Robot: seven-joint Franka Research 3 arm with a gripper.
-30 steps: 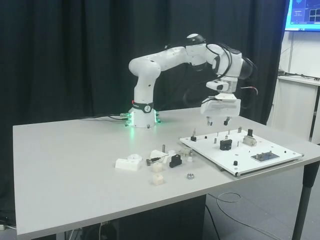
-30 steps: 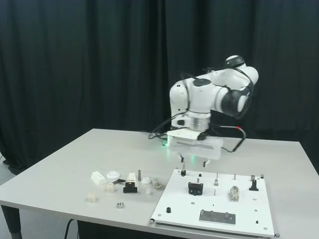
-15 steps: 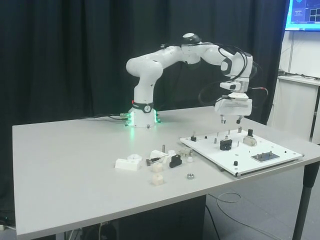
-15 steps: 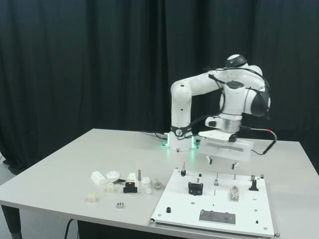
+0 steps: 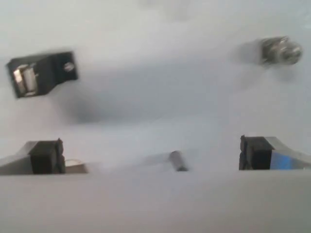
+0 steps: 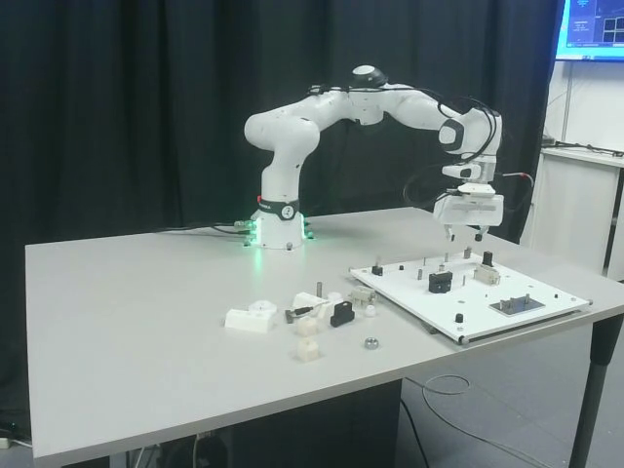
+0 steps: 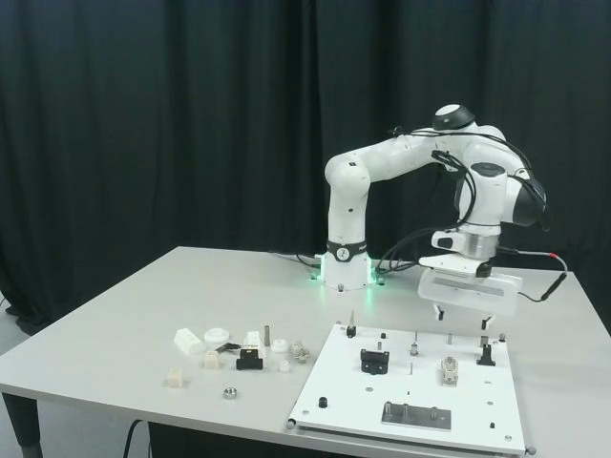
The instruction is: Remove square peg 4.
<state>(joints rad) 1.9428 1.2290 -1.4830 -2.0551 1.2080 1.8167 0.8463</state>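
Arm has swung across the board (image 7: 496,425) in the last sec; my gripper (image 7: 461,322) now hangs over its far edge, fingers spread wide, holding nothing. Approach step, I judge. Thin peg (image 5: 178,160) sits between the tips, apart from both; can't confirm it's square peg 4.

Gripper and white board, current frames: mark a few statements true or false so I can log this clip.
1. The gripper hangs above the white board, holding nothing. True.
2. The gripper's fingers are closed together. False: they stand apart.
3. Loose small parts lie on the grey table beside the board. True.
4. The arm's base stands on the board. False: it is bolted to the table behind the board.
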